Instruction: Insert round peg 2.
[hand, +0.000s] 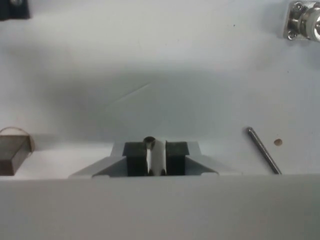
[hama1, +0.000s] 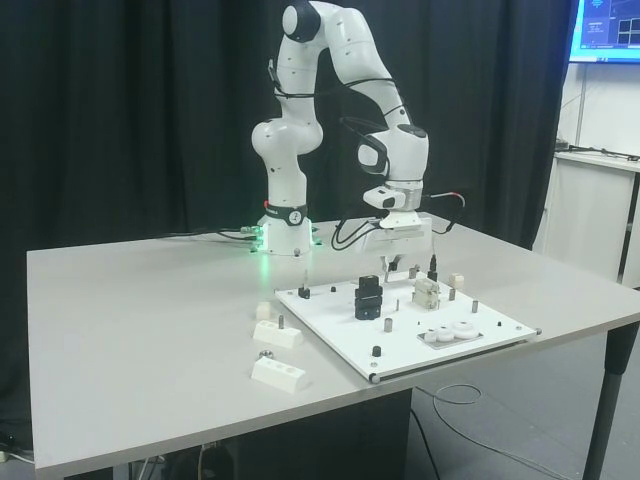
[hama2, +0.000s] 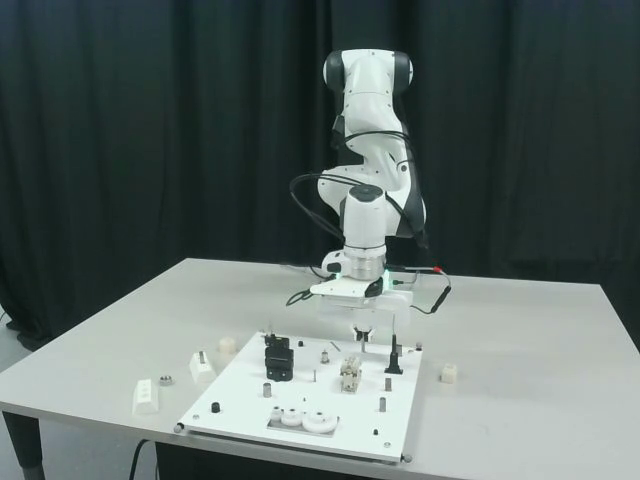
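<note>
The round peg (hand: 150, 142) is pinched between the two black fingertips of the gripper (hand: 155, 159), its dark end face showing just above the pads; it is held upright along the fingers so that it can go straight down into a hole. In the room views the gripper (hama1: 391, 266) hangs above the white board (hama1: 330, 335), over the part near the board's far edge, and the peg looks clear of the surface, though the gap is too small to judge well. In the wrist view a small round hole (hand: 278, 142) lies in the board off to one side of the fingertips, beside a thin grey rod (hand: 263, 150) lying flat; if that hole is the target, the arm must shift sideways before lowering. A metal connector (hand: 305, 20) is bolted near a board corner. White blocks (hama1: 279, 372) sit on the grey table (hama1: 130, 330) off the board's near-left edge, out of the way
</note>
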